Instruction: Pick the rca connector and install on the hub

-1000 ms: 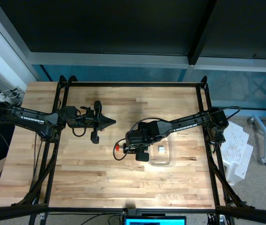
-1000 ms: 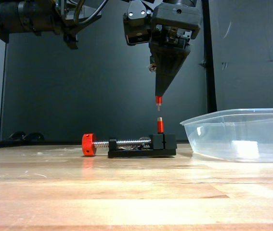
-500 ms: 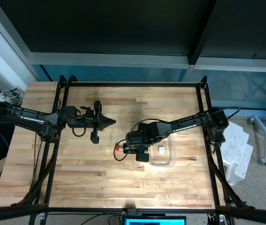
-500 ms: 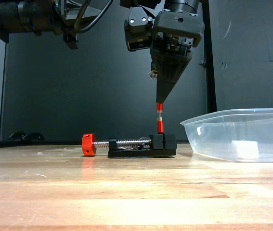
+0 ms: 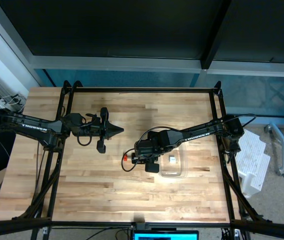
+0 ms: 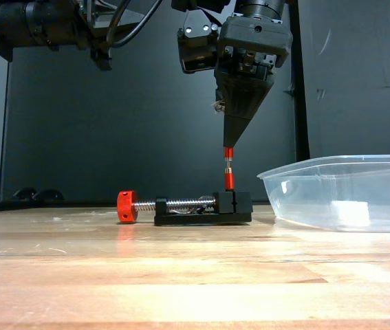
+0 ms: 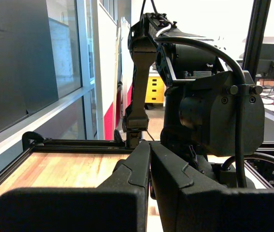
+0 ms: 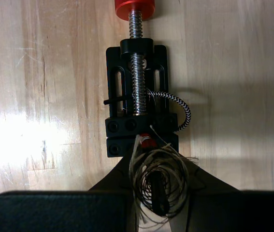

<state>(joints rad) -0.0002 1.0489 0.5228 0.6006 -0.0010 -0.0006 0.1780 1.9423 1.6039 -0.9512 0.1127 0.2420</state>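
Right hand (image 6: 228, 139) is clamped on the connector (image 6: 228, 154) — a slim red sleeve, metal-tipped — held upright at the red stub (image 6: 228, 181) of the hub (image 6: 234, 206), a black block on the wooden counter (image 6: 181, 275). Insertion is judged in hand, a straight downward press being called for; the left hand (image 5: 117, 130) is parked closed, well apart.

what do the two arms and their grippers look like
The left arm and right arm are black, with white lettering along the long links and looping black cables. The left gripper, over the wooden table's left half, and the right gripper, above the small black rectangular hub, taper to black wedges.
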